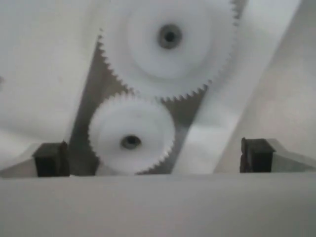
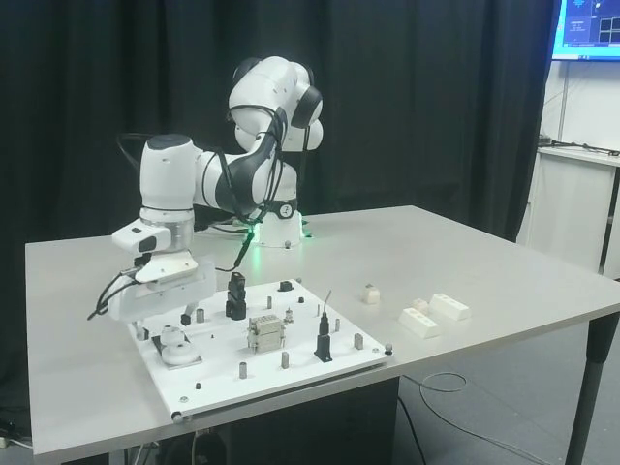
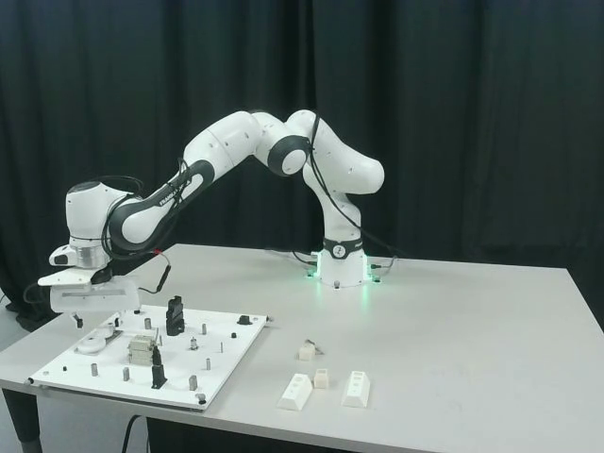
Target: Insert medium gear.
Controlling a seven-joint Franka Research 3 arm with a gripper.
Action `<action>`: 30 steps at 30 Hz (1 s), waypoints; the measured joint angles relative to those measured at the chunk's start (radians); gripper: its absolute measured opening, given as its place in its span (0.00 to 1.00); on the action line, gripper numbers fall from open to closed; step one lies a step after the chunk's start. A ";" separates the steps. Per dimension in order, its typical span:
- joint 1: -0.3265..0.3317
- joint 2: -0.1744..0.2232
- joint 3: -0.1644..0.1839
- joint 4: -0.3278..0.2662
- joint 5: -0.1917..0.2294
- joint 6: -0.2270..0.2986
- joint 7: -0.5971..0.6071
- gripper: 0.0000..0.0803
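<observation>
gripper: spread wide, holding nothing | medium gear: seated below your fingers, teeth meshed with large gear | you hover above, clear to withdraw

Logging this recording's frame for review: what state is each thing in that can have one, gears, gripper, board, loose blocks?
Large gear: seated flat on the board, teeth meshing with the smaller one.
Smaller gear: seated flat beside it, not held.
Gripper: open, empty, fingers spread wide above the gears.
White board: flat on the grey table.
White blocks: loose on the table, untouched.
</observation>
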 joint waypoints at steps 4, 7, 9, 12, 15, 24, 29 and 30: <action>0.000 0.000 -0.013 0.013 -0.002 0.000 0.034 0.98; -0.001 0.000 -0.020 0.025 -0.004 0.000 0.062 0.98; -0.002 0.000 -0.023 0.032 -0.004 0.000 0.080 0.98; -0.004 0.000 -0.025 0.040 -0.004 0.000 0.106 0.99; -0.006 0.001 -0.025 0.047 -0.004 0.004 0.128 0.99; -0.015 0.019 -0.025 0.071 -0.004 0.027 0.193 1.00; -0.023 0.043 -0.025 0.094 -0.004 0.031 0.214 1.00; -0.025 0.048 -0.025 0.098 -0.004 0.031 0.218 1.00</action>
